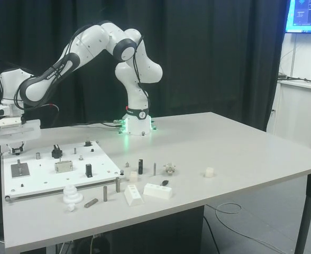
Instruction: Remove bolt 4.
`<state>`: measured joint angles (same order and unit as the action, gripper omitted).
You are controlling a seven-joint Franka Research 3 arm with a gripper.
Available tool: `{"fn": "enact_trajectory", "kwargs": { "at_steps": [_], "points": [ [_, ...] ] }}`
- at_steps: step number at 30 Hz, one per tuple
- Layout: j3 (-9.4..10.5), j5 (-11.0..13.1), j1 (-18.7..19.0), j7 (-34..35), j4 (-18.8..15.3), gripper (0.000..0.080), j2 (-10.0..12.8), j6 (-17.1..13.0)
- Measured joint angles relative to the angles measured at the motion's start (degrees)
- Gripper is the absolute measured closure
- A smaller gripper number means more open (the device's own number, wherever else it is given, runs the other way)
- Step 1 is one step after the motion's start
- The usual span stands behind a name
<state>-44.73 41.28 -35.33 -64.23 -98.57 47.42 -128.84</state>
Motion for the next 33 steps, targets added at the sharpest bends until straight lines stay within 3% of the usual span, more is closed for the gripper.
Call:
{"fn": "enact_trajectory", "kwargs": {
  "at_steps": [33],
  "points": [
    [0.0, -0.39, 0.0, -20.0, 0.25, 0.0559, 0.11, 0.04]
  ]
}}
